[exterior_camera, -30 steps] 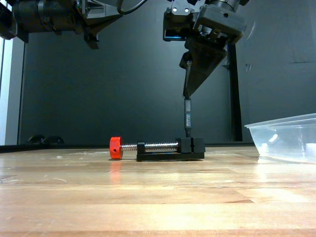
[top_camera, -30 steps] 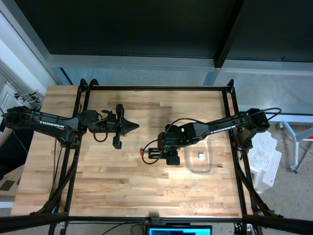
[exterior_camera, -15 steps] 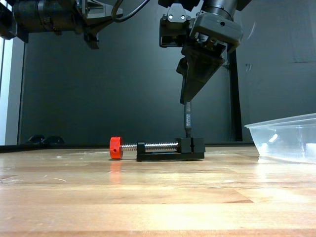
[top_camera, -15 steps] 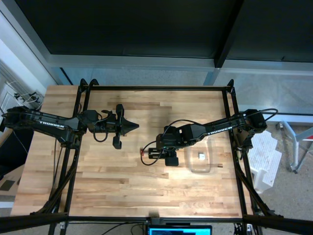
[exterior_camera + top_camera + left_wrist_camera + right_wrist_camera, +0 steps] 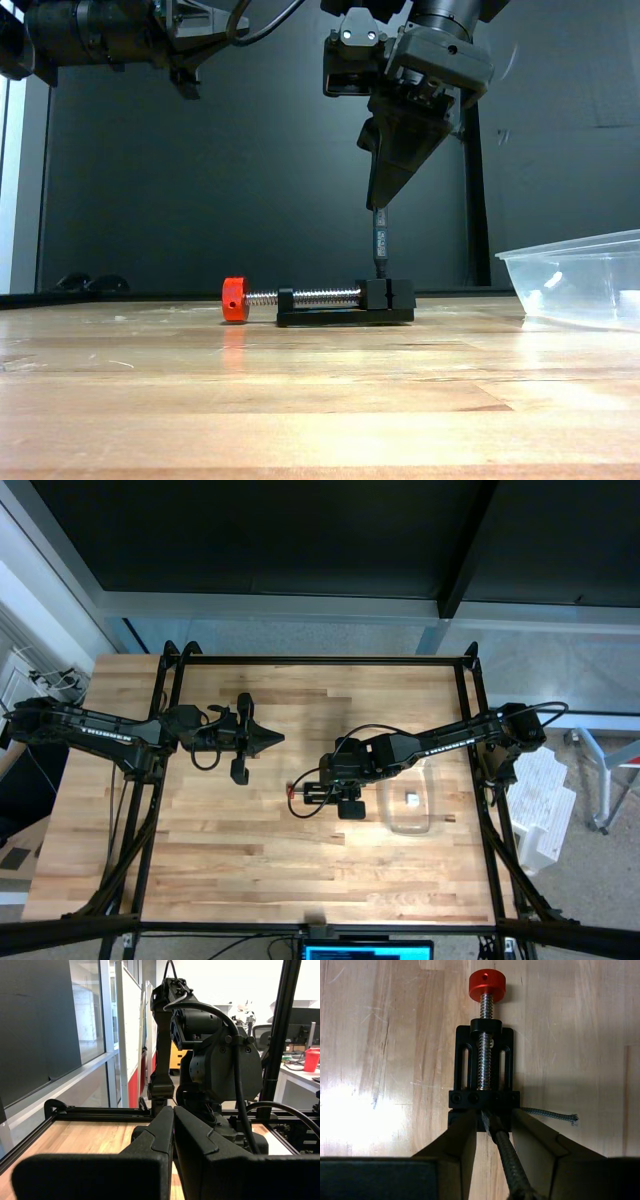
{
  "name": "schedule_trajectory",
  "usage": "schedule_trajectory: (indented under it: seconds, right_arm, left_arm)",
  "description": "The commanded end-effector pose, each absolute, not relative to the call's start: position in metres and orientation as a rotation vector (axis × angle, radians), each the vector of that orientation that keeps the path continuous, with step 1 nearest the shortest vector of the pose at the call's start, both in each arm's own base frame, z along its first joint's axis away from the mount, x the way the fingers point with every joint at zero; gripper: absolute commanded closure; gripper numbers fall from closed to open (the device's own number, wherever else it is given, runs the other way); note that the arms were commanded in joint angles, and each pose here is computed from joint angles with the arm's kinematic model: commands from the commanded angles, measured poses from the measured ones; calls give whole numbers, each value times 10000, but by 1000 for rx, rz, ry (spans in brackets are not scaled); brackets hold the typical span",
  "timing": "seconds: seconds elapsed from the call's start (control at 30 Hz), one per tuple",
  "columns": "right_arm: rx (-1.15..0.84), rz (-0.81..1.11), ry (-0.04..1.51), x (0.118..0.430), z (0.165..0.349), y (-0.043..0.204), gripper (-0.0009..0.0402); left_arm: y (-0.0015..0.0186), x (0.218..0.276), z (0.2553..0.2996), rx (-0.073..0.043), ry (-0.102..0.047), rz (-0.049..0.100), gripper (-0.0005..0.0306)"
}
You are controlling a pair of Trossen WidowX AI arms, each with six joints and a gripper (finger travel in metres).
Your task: Remove the USB-C connector from taskboard and place in the container
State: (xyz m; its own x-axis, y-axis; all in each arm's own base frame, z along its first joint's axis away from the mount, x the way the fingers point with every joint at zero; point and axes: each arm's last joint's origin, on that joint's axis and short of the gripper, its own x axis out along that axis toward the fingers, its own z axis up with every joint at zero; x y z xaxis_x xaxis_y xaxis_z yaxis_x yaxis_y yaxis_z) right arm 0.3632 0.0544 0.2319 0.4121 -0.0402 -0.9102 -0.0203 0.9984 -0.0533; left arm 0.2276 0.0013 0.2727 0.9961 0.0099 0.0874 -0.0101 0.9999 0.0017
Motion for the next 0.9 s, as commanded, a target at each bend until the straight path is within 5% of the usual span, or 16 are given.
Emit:
schedule_trajectory:
  seconds: [0.03,0.47,0.9]
  right_arm:
    - [-59,-14,1146,3631,2317,544,324]
    - [-61,-13,1143,3634,2318,539,393]
    - [-63,-12,1141,3635,2325,530,393]
  left_arm:
    - [13,2276,2729,2,-88,10,300]
    - [13,2276,2729,2,-88,10,300]
    - [14,2276,2729,2,-88,10,300]
